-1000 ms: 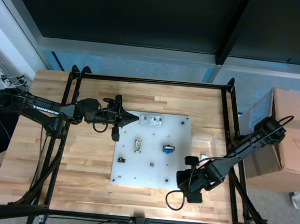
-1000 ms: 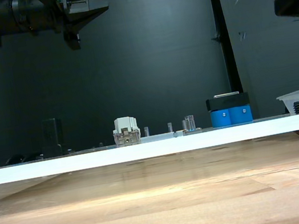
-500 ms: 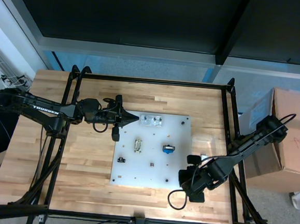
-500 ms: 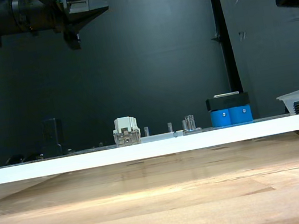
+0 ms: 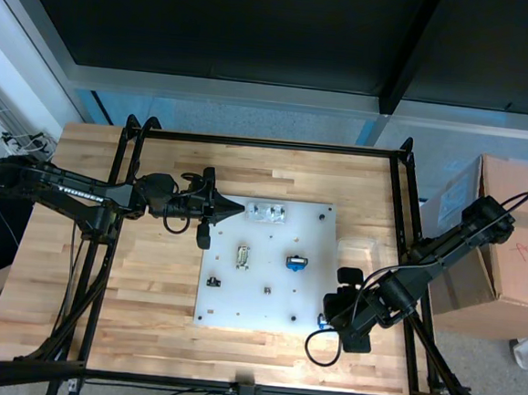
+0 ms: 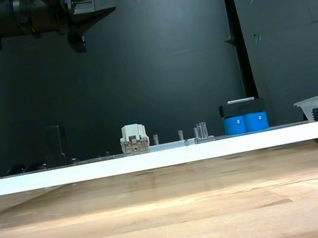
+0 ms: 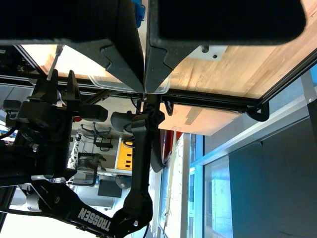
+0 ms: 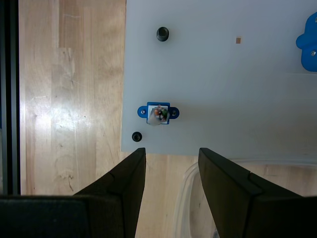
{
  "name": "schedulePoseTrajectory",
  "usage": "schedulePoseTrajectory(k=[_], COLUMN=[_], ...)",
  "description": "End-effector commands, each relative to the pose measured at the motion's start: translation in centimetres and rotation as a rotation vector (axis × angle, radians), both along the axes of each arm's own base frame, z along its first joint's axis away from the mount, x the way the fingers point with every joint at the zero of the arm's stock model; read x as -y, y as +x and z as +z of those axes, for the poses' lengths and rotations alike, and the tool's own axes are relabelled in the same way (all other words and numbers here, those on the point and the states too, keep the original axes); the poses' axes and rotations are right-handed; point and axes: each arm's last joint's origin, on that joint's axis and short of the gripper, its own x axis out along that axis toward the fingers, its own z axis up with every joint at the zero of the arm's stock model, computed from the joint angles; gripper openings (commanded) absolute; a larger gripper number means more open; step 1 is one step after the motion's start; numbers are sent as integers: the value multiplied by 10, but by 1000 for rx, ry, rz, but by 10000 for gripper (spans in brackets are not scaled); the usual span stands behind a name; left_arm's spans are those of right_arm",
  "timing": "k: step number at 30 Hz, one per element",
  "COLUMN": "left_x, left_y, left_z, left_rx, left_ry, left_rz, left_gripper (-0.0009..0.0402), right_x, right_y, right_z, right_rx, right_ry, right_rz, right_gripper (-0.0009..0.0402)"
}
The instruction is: Pick the RJ45 connector and install on the taskboard
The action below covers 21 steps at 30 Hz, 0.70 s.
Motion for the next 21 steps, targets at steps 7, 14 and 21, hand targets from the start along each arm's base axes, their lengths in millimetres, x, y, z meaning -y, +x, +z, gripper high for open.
schedulePoseTrajectory(k=[7, 14, 21], left_x=[0, 0, 0], left_y=[0, 0, 0], left_z=[0, 0, 0], left_rx=[0, 0, 0], left_ry=[0, 0, 0], left_rz=[0, 0, 0], left_gripper=[0, 0, 0], right_x=[38, 92, 141], right_y=[1, 2, -1], right_z=[25, 46, 65], right_rx=[117, 338, 629], right_ry=[7, -35, -83], right_rz=[-61, -107, -124], right_gripper=[113, 40, -1])
